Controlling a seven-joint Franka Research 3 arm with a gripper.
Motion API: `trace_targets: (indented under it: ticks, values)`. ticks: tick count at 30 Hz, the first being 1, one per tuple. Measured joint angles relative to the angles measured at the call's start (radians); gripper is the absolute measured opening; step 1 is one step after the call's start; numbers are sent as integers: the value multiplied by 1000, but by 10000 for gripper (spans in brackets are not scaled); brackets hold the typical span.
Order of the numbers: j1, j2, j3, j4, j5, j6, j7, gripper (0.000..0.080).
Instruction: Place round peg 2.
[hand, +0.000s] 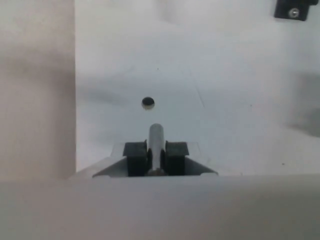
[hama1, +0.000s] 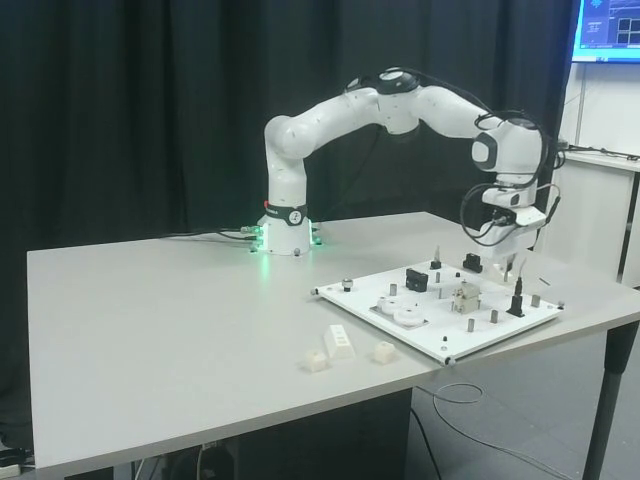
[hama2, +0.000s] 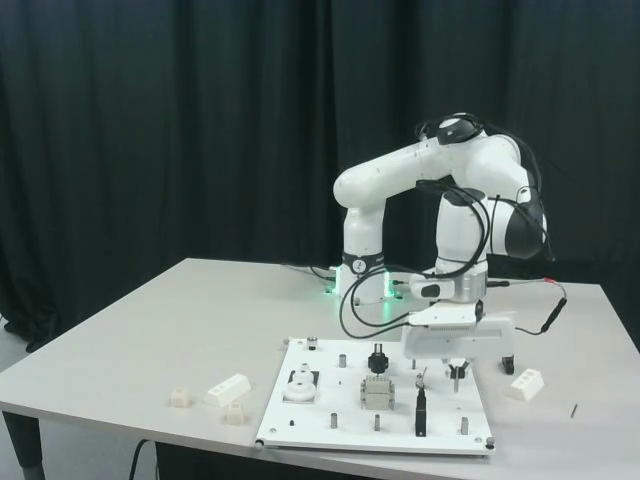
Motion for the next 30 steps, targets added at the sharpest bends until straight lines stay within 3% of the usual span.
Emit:
trace_targets:
  ticks: [30]
  values:
    - [8, 3, -20, 7, -14, -17, 3, 73]
